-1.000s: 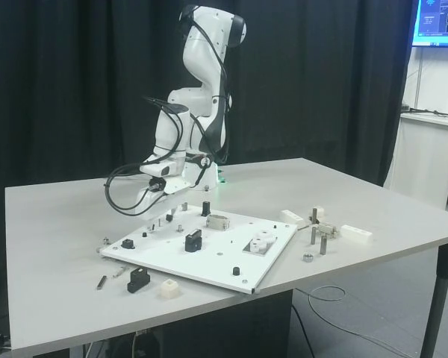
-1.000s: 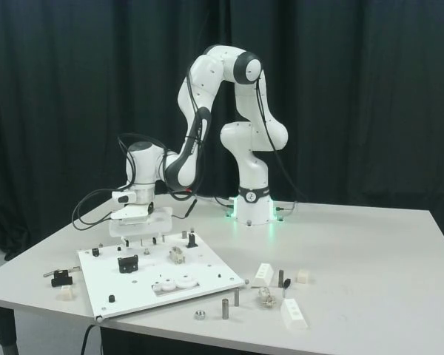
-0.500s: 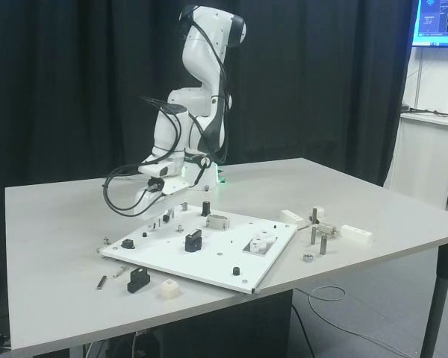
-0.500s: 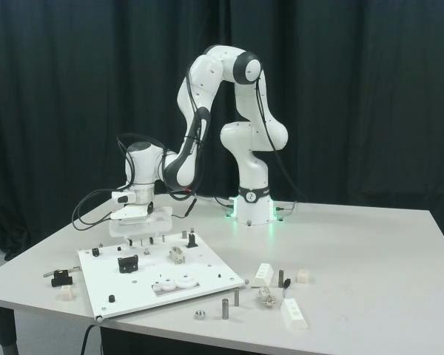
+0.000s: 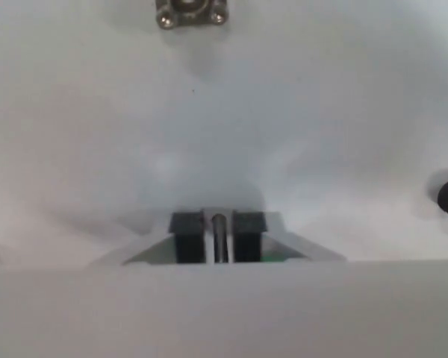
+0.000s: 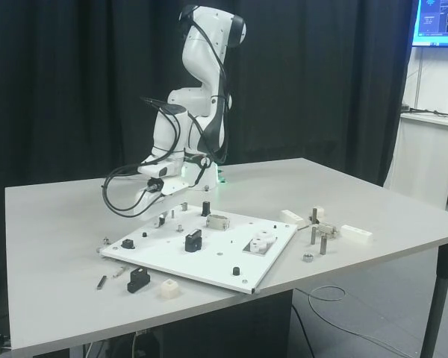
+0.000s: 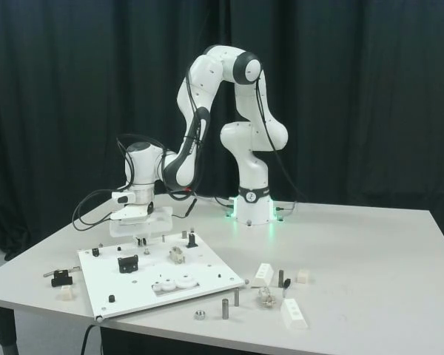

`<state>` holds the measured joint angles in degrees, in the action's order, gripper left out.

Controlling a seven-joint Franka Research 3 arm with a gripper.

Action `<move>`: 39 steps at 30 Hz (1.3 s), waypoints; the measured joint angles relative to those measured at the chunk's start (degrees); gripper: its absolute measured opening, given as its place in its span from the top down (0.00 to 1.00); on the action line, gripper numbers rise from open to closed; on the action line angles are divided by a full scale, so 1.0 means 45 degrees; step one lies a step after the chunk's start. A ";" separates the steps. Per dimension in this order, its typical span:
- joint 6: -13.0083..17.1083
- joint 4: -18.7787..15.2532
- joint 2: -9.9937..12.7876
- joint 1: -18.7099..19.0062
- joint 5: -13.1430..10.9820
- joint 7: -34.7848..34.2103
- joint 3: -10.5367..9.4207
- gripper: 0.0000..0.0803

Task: Remove round peg 1.

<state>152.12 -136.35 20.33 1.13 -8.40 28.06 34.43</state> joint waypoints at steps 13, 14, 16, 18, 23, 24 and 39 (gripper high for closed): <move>-0.0182 0.0114 0.0046 -0.0002 -0.0046 0.0000 0.0000 0.97; -0.0183 0.0115 0.0046 -0.0002 -0.0046 0.0000 0.0000 0.97; -0.0185 0.0119 0.0046 -0.0002 -0.0046 0.0000 0.0003 0.97; -0.0193 0.0124 0.0046 -0.0002 -0.0046 0.0000 0.0005 0.97; -0.0248 0.0150 0.0047 -0.0002 -0.0046 0.0000 0.0012 0.97; -0.0266 0.0159 0.0047 -0.0002 -0.0046 0.0000 0.0014 0.97; -0.0586 0.0310 0.0045 0.0000 -0.0040 0.0000 0.0053 0.97</move>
<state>149.48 -134.96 20.53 1.13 -8.58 28.07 34.67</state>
